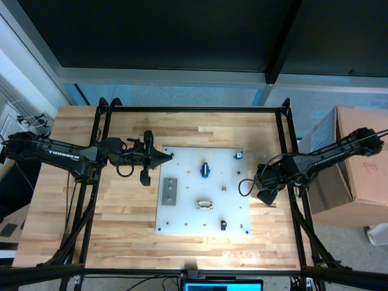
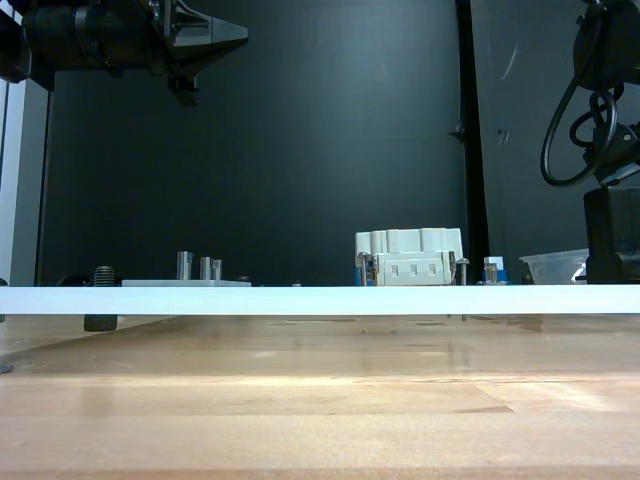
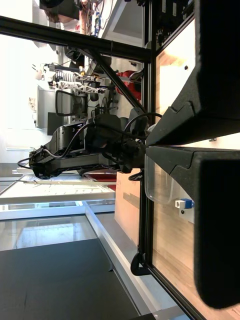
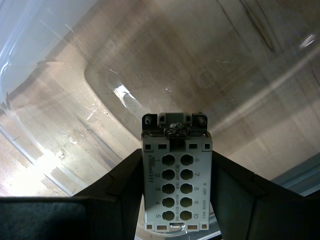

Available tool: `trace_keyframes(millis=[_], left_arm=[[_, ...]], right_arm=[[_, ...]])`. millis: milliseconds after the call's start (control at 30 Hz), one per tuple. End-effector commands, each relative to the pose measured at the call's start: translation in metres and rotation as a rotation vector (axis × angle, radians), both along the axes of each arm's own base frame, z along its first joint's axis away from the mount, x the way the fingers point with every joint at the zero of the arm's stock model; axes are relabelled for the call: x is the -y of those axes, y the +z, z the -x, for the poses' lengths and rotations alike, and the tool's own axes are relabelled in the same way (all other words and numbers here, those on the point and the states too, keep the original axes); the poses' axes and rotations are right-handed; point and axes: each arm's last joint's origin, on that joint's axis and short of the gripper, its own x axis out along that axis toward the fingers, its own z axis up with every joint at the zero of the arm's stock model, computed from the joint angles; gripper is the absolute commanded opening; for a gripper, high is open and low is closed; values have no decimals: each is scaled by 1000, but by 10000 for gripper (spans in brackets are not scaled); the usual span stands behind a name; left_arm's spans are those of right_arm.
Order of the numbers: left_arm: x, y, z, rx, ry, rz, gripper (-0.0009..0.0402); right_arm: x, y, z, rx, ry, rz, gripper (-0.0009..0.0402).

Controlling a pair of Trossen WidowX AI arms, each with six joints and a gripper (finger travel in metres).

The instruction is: Remove the HAN10E connector from the taskboard and place in the container

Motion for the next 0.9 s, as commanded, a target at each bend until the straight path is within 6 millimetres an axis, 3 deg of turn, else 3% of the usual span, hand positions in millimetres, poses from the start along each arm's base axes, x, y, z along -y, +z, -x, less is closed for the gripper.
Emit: trace_keyframes(millis=[33,900], left_arm=[[0,0,0,0,0,0,0],[0,0,0,0,0,0,0]], right_arm=[[0,0,0,-2,0,2,146],[0,-1,0,4,-3,0,146]])
